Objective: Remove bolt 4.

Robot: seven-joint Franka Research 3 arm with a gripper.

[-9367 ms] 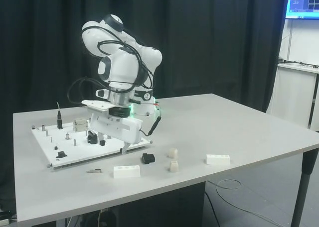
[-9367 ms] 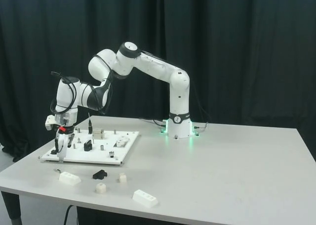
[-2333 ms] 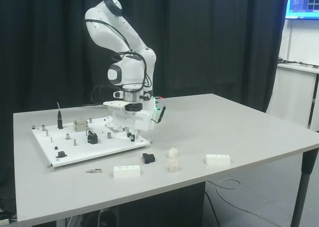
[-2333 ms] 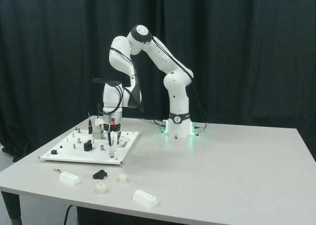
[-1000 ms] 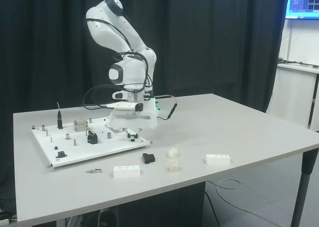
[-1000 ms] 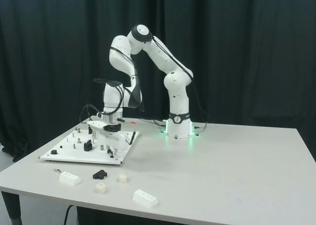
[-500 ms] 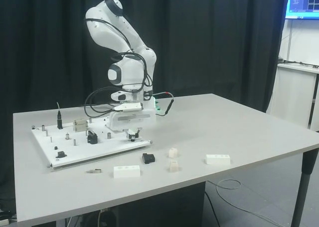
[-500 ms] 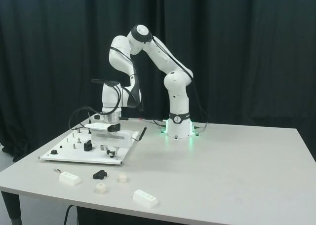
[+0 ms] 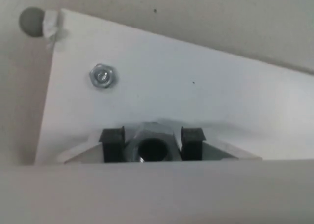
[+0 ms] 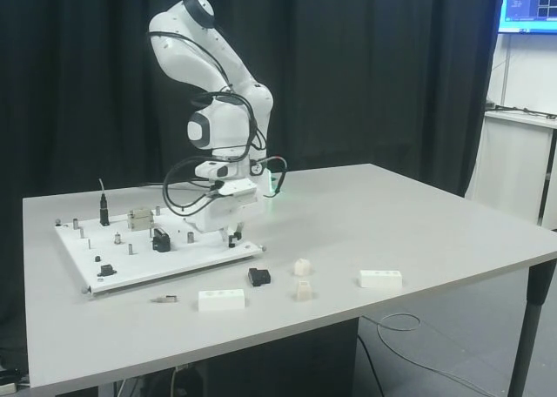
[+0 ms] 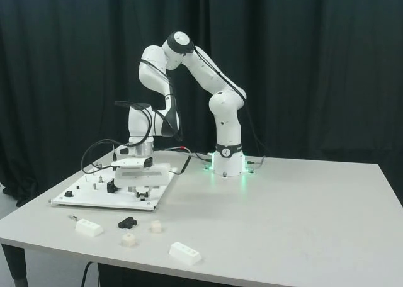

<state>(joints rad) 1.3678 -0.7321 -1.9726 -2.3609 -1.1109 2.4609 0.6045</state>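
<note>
The gripper [image 9: 151,144] clasps bolt 4 [image 9: 150,146] by its hex head, at the white board [image 9: 206,101] corner nearest the arm's base. Keep the wrist plumb over the bolt while unscrewing, then lift straight off the board.

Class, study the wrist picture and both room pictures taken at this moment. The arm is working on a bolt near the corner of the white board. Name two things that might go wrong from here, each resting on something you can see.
1. The gripper holds the bolt only at its head; it might slip off.
2. The bolt sits near the corner of the white board, so a pull may lift or shift the board.
</note>
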